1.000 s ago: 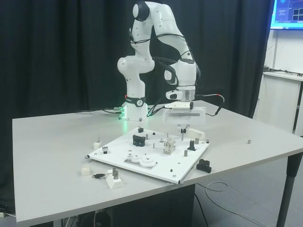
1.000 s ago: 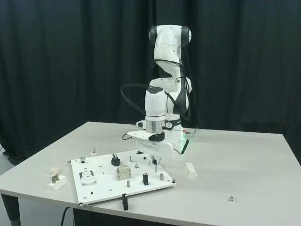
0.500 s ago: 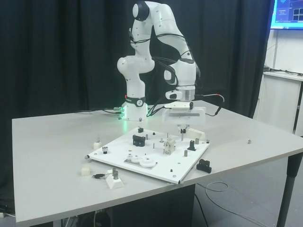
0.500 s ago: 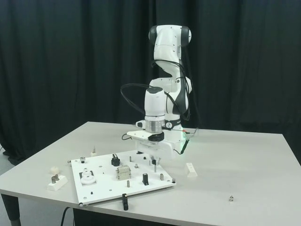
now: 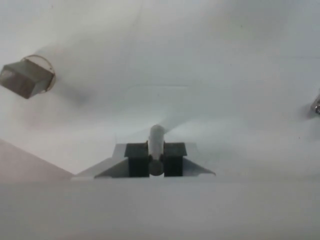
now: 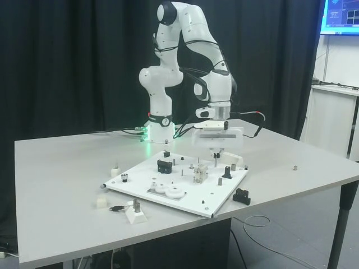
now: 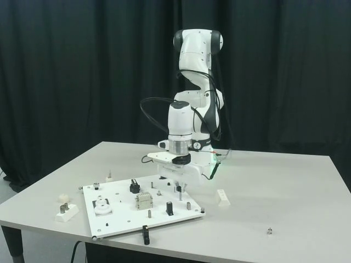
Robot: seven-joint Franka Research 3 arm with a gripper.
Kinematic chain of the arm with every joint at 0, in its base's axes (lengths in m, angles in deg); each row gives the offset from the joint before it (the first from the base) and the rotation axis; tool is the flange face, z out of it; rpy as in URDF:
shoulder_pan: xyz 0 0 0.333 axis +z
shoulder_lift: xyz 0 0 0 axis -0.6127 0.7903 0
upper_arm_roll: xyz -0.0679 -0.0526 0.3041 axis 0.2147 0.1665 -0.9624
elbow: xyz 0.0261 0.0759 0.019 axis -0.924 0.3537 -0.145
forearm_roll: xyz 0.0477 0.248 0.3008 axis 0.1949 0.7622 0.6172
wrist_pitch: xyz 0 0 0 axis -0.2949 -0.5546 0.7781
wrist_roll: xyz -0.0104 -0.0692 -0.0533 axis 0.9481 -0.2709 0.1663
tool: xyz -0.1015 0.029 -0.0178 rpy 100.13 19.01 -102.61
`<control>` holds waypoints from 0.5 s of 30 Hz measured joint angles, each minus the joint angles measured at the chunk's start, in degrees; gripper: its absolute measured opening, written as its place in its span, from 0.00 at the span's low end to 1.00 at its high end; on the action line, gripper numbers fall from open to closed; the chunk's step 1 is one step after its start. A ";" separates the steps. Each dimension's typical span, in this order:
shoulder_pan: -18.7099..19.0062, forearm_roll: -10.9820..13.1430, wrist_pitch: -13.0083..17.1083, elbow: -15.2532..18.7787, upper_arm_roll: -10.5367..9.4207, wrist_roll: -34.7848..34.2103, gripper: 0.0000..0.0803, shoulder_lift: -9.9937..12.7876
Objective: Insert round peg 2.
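My gripper (image 6: 216,151) hangs over the far right part of the white board (image 6: 224,185), shut on a thin grey round peg (image 5: 156,140). In the wrist view the peg stands between the two black pads (image 5: 136,159), its tip pointing down at bare white board (image 5: 210,65). In the second room view the gripper (image 7: 179,185) holds the peg (image 7: 180,193) upright, its lower end just above the board (image 7: 123,220). I cannot make out the hole under the peg.
A grey square peg (image 5: 27,77) sits in a round socket near the gripper. The board carries white gears (image 6: 171,192), a black bracket (image 6: 164,166) and several small posts. Off the board lie a white peg holder (image 6: 134,213), a black clip (image 6: 242,195), a white block (image 7: 222,197) and a small bolt (image 7: 269,230).
The gripper has risen very slightly with the peg still in it. Nothing else has moved.
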 joint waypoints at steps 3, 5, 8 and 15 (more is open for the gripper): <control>0.01 0.00 -0.01 0.02 0.00 0.01 0.07 -0.01; 0.04 0.00 -0.08 0.04 0.00 0.01 0.07 -0.04; 0.09 0.00 -0.26 0.07 0.00 0.01 0.07 -0.10; 0.30 0.00 -1.25 0.11 -0.05 0.01 0.07 -0.32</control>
